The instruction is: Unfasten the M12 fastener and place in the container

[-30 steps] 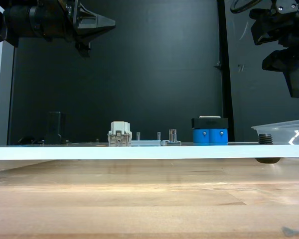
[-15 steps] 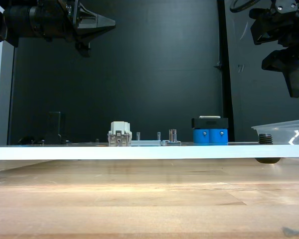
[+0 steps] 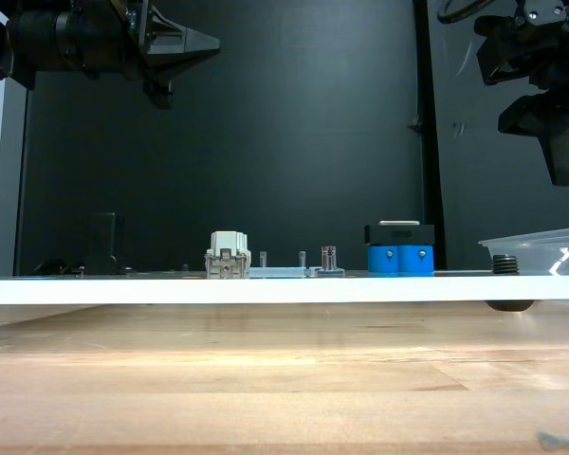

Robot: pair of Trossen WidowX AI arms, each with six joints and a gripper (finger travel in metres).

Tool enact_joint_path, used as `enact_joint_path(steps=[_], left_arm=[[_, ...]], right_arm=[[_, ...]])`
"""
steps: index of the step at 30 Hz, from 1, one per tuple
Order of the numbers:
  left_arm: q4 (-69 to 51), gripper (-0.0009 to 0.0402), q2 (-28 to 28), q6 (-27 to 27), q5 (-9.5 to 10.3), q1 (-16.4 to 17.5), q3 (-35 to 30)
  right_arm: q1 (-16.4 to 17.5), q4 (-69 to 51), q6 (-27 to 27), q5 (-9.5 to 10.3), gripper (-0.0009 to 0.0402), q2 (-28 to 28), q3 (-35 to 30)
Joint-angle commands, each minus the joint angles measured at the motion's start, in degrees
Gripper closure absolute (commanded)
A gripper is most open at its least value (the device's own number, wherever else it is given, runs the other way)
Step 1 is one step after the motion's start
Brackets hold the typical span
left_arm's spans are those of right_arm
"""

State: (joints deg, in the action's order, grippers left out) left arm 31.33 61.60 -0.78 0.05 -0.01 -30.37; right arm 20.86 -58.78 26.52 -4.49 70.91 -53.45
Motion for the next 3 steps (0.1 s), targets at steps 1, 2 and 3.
enact_joint_path(steps=[1,2,3], left_arm=[[0.02,0.0393,0.00,0.02,0.00,0.02,0.00],[0.02,0.0393,0.00,0.02,0.00,0.00,0.00],[0.02,0.0393,0.00,0.02,0.00,0.00,0.00]], right_arm=[[0.02,0.00,0.02,-0.02,0.0205,0.00,-0.02],[0.02,0.00,0.02,-0.02,0.0205,0.00,-0.02],[0.02,0.00,0.00,-0.02,0.0205,0.00,-0.02]])
